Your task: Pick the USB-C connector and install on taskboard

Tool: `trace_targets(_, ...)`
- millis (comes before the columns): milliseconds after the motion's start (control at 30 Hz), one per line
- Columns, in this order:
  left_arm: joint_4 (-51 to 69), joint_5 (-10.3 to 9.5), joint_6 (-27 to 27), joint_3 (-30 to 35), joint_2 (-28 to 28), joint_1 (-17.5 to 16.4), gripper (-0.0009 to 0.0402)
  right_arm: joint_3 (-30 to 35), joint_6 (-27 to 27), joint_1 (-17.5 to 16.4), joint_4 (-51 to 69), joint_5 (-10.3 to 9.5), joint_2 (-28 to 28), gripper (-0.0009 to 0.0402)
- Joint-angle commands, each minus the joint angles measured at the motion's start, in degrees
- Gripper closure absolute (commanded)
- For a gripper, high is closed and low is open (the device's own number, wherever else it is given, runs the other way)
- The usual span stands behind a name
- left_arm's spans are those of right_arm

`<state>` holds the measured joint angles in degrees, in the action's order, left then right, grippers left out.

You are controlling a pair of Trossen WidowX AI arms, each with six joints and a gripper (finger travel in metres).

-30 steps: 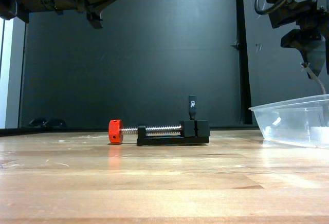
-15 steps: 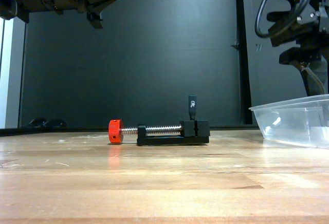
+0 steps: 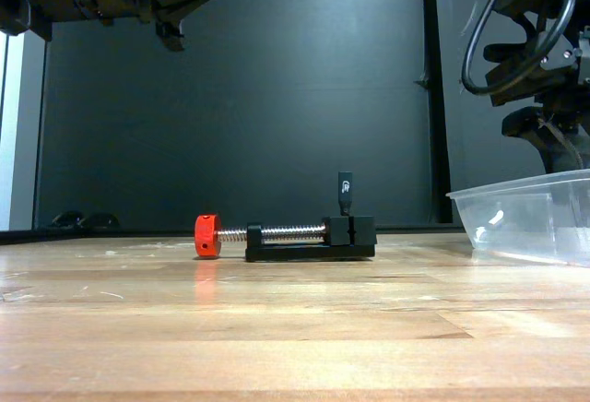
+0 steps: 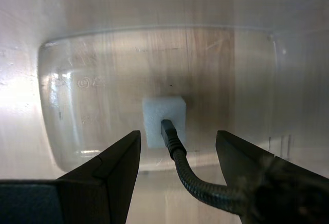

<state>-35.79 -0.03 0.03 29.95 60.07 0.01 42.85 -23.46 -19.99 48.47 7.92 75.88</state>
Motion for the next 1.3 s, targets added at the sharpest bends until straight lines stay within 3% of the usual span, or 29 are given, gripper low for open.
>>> trace_targets(33,-0.04,0.00,0.00,0.00,0.02,-0.02,0.0393,-0.20,0.20,0.02,-0.02,0.00,0.00,0.0202)
trace_targets(1167,-0.02,0.00,0.00,0.00,0.02,-0.02,0.0393,0.17,2.60,0.02,-0.96,-0.42,-0.04,0.0393)
trace_targets(1300,-0.04,0.00,0.00,0.00,0.02,-0.02,0.0393,0.20,2.95,0.02,-0.90,-0.42,-0.39,0.0390)
